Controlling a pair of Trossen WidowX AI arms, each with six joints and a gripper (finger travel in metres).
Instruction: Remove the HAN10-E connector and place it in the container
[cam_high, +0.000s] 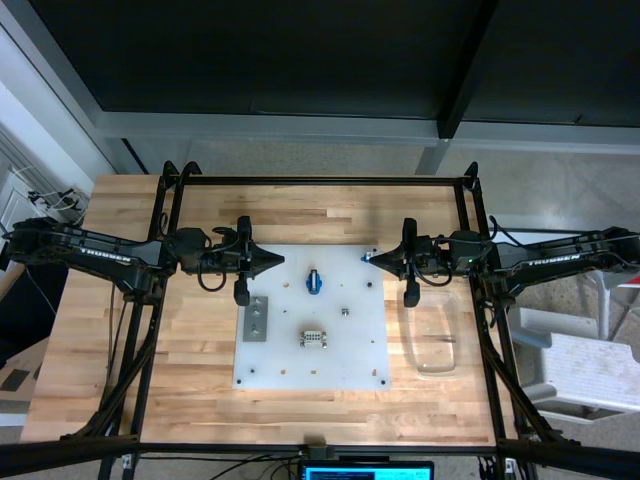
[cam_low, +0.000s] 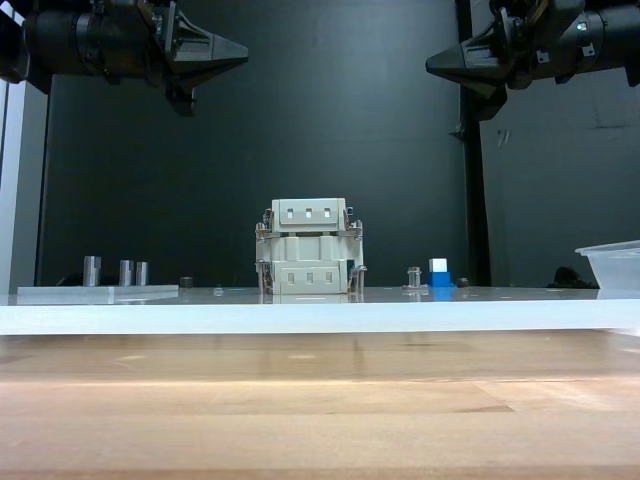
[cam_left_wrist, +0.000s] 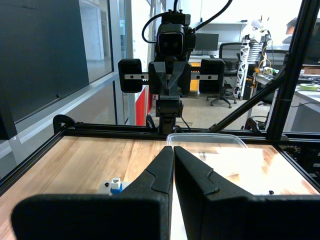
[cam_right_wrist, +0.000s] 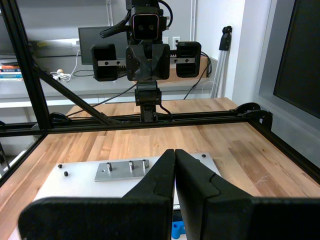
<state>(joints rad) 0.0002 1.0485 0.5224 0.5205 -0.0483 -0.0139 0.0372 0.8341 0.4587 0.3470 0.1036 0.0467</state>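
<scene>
The HAN10-E connector (cam_high: 314, 339) is a small grey-beige block seated on the white task board (cam_high: 350, 360), near its front middle. In the low view the connector (cam_low: 308, 248) stands upright with metal clips at its ends. The clear container (cam_high: 432, 340) lies on the wood just right of the board; its rim (cam_low: 610, 255) shows at the right. My left gripper (cam_high: 281, 261) hovers high over the board's far left edge, shut and empty. My right gripper (cam_high: 366, 258) hovers high over the far right edge, shut and empty. Both are well apart from the connector.
A small blue upright connector (cam_high: 314, 282) stands at the board's far middle. A flat grey plate with pegs (cam_high: 258, 319) lies at the board's left. A small metal stud (cam_high: 344, 312) sits mid-board. A black frame (cam_high: 320, 181) borders the wooden table.
</scene>
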